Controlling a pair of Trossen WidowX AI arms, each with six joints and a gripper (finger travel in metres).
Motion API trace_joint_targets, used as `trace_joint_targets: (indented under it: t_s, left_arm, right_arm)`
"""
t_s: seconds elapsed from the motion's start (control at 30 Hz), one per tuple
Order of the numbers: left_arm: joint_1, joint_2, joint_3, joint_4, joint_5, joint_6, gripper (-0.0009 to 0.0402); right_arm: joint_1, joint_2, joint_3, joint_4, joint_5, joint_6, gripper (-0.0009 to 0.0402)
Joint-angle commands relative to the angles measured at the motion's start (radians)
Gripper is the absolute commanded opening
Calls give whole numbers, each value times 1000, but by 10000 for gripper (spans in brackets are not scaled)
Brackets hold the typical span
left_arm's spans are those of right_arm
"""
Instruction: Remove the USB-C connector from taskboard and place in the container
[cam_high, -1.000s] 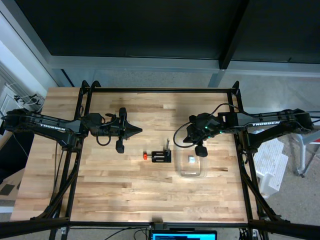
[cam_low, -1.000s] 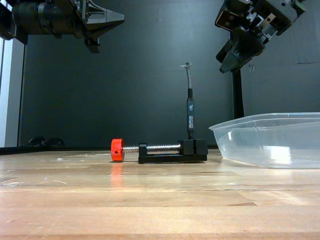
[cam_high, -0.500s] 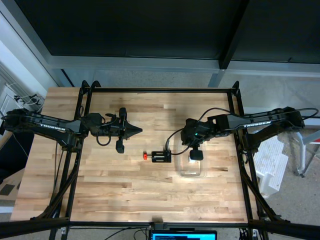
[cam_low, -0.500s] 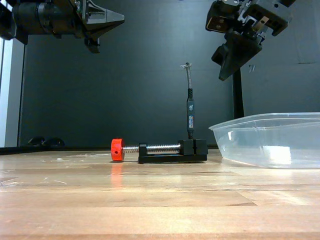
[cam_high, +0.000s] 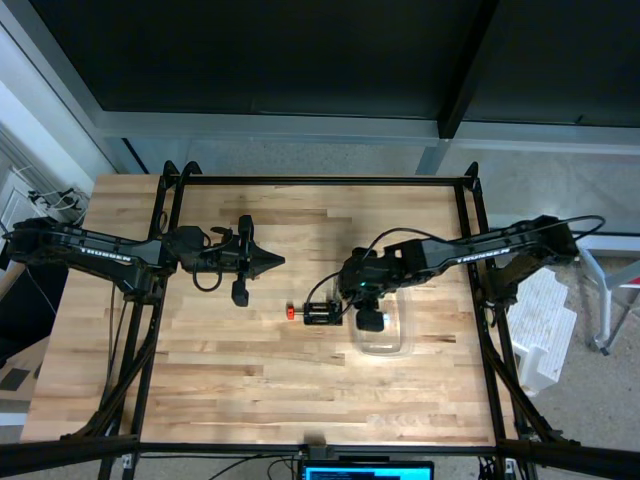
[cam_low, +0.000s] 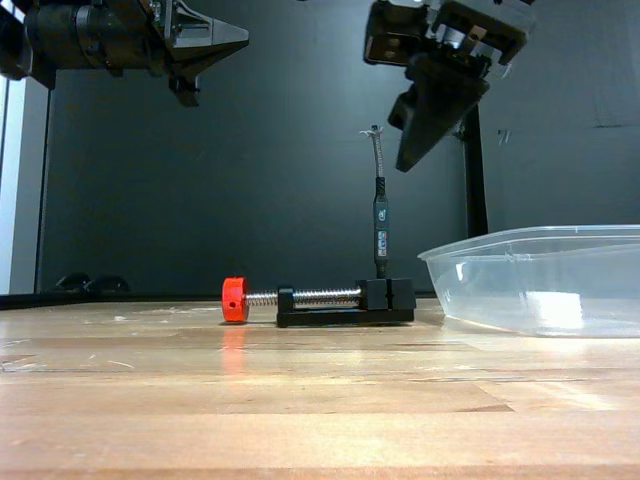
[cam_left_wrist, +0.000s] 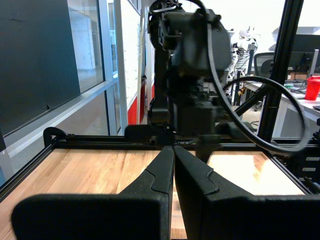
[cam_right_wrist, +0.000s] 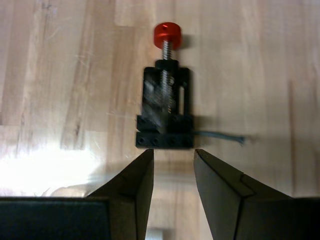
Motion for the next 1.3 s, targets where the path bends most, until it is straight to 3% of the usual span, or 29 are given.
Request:
trace_joint_targets:
  t_s: [0.03,0.13,0.6,1.17,1.3]
  left_arm:
    - [0,0,0,0,0,0,0]
    - [0,0,0,0,0,0,0]
    - [0,0,0,0,0,0,0]
    - [0,0,0,0,0,0,0]
    - [0,0,0,0,0,0,0]
  right_arm:
    - [6,37,26,1,3,1,112]
    - [14,64,43,2,29,1,112]
    - [29,149,55,33,26,1,107]
    - [31,158,55,48,26,0,-3]
    - [31,157,55,47,26,0,4]
